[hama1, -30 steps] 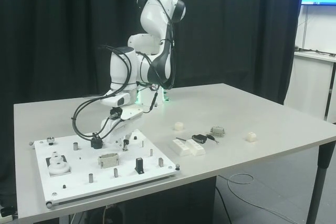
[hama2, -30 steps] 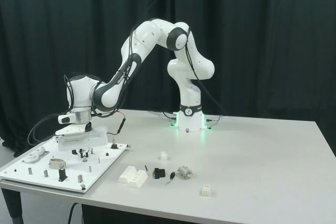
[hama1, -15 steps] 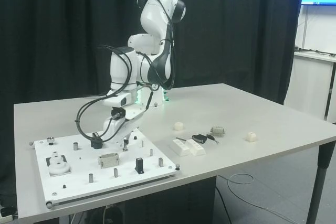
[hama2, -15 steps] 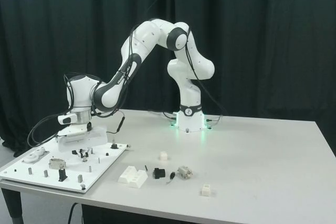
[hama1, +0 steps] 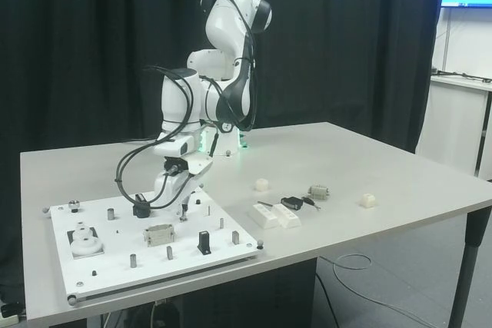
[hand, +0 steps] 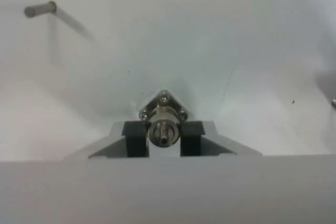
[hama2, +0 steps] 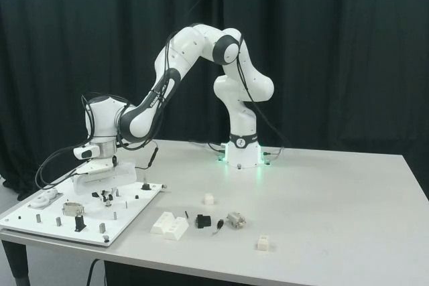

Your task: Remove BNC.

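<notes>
We log the arm [hama2: 194, 51] as white with black joint bands and black cables [hama1: 127, 167]. A green glow sits at its base [hama2: 242, 160]. The counter [hama2: 335, 205] is plain grey, no pattern. The board [hama1: 115, 255] is white, dotted with small grey pegs [hama1: 110, 212] and black fittings [hama1: 204, 242]. In the wrist view we note the BNC [hand: 163, 127] as grey metal on a grey flange, flanked by black pads of the fingers [hand: 136, 139]. Loose blocks [hama2: 169, 225] on the counter are white; the small plug [hama2: 202, 221] beside them is black. The curtain [hama2: 335, 45] behind is uniformly black.
</notes>
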You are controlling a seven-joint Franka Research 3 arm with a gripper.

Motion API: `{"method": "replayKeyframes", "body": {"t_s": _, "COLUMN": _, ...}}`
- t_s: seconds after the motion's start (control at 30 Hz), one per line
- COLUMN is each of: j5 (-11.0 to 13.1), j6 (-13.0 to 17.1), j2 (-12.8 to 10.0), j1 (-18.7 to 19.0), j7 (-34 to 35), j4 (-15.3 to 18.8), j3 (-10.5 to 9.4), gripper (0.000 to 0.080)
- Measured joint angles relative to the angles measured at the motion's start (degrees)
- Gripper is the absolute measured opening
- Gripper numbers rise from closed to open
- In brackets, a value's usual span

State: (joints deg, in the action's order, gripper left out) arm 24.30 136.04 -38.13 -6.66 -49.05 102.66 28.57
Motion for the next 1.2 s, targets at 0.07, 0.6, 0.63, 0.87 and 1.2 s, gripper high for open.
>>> {"method": "replayKeyframes", "body": {"t_s": 0.07, "j5": 0.0, "j6": 0.0, "j2": 0.0, "j1": 0.0, "j7": -0.09, "j4": -0.01, "j3": 0.0, "gripper": 0.0124}}
{"method": "replayKeyframes", "body": {"t_s": 0.6, "j5": -0.21, "j6": -0.48, "j2": 0.03, "j1": 0.01, "j7": -0.49, "j4": -0.24, "j3": 0.07, "gripper": 0.0124}}
{"method": "replayKeyframes", "body": {"t_s": 0.63, "j5": -0.24, "j6": -0.56, "j2": 0.05, "j1": 0.02, "j7": -0.5, "j4": -0.27, "j3": 0.1, "gripper": 0.0124}}
{"method": "replayKeyframes", "body": {"t_s": 0.87, "j5": -0.55, "j6": -2.04, "j2": 0.33, "j1": 0.14, "j7": -0.64, "j4": -0.92, "j3": 0.55, "gripper": 0.0124}}
{"method": "replayKeyframes", "body": {"t_s": 1.2, "j5": -1.82, "j6": -5.9, "j2": 2.05, "j1": 0.47, "j7": -0.7, "j4": -1.97, "j3": 2.51, "gripper": 0.0124}}
